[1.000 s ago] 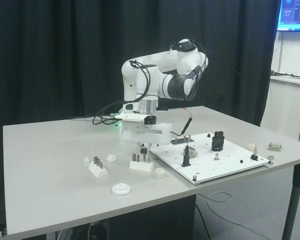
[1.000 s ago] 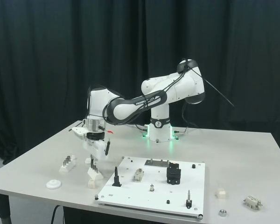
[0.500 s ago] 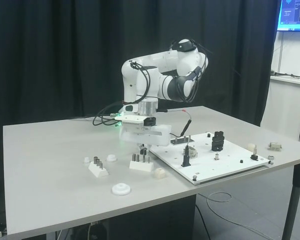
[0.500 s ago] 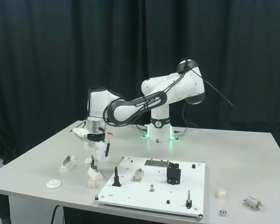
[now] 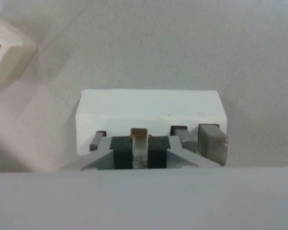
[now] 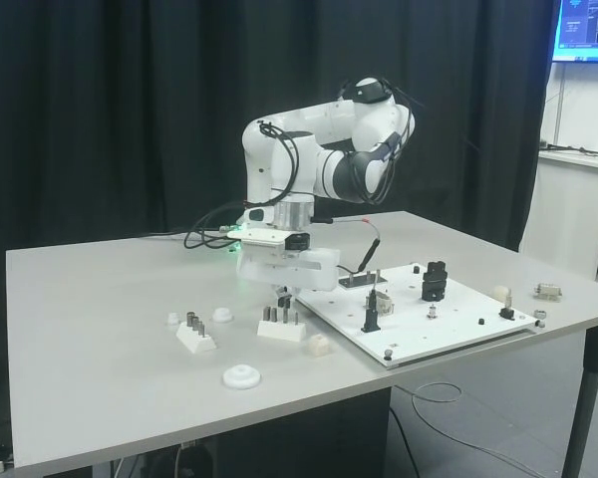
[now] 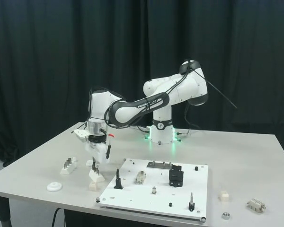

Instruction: Place square peg 2.

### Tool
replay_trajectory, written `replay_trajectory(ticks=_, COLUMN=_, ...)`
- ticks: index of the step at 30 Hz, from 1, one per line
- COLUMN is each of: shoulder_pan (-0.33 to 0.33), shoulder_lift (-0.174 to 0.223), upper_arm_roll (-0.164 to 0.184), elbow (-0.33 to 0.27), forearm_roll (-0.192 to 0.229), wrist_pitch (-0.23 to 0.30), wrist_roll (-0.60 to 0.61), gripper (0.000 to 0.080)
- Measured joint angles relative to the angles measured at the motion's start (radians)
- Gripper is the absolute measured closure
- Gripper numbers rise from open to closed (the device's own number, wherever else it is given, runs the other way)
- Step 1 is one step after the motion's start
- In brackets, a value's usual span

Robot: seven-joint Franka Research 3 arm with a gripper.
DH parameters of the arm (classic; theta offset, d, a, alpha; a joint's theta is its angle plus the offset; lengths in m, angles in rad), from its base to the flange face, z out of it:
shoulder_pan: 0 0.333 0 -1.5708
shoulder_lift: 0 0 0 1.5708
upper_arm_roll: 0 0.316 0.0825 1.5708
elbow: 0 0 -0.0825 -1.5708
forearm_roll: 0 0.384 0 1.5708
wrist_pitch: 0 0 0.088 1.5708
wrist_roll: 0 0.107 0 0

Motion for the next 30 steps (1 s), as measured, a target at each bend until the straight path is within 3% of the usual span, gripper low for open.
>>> replay_trajectory(ticks=30, shoulder_pan=0.001, shoulder_lift=0.0, upper_arm_roll=0.005, elbow=0.001, forearm_roll=0.021, wrist_pitch=0.013, wrist_roll=0.002, gripper=0.0739)
